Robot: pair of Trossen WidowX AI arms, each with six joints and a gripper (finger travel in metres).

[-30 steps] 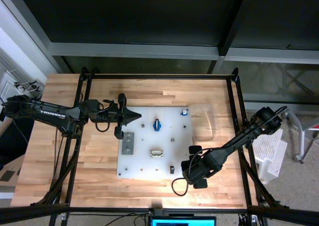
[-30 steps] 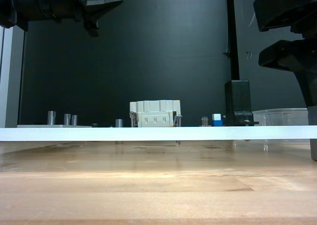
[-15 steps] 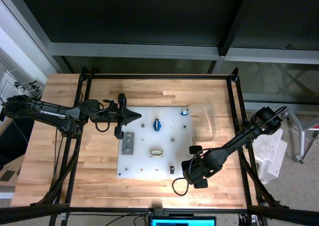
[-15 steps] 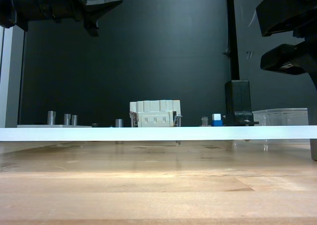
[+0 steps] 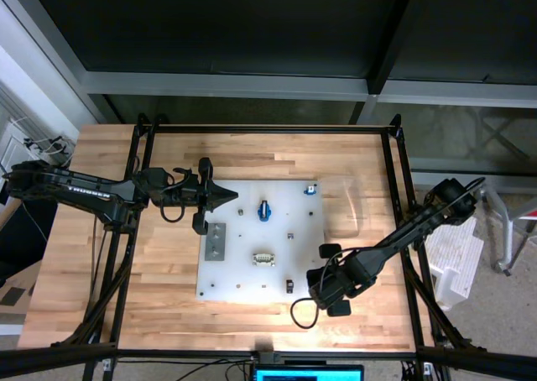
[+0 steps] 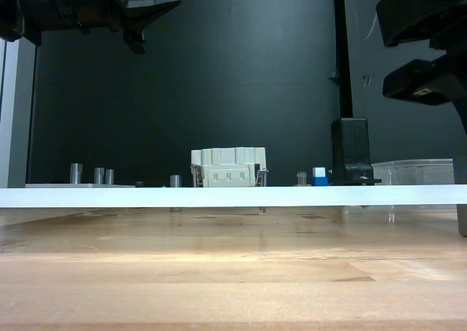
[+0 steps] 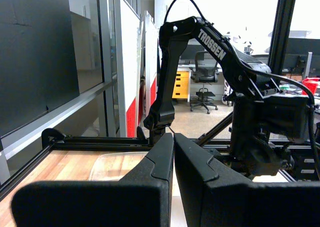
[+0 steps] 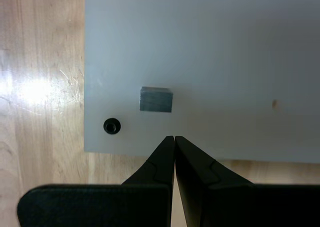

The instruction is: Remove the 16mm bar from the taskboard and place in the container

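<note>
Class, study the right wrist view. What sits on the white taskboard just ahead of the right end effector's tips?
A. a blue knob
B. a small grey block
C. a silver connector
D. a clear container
B: the small grey block sits on the taskboard just beyond the shut right end effector. The left end effector, also shut, hovers above the board's far left corner.

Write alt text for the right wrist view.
Shut right gripper hovers over the board's edge, near a small grey block and a black hole. Left gripper, not in this view, hangs shut by the board's far-left corner.
</note>
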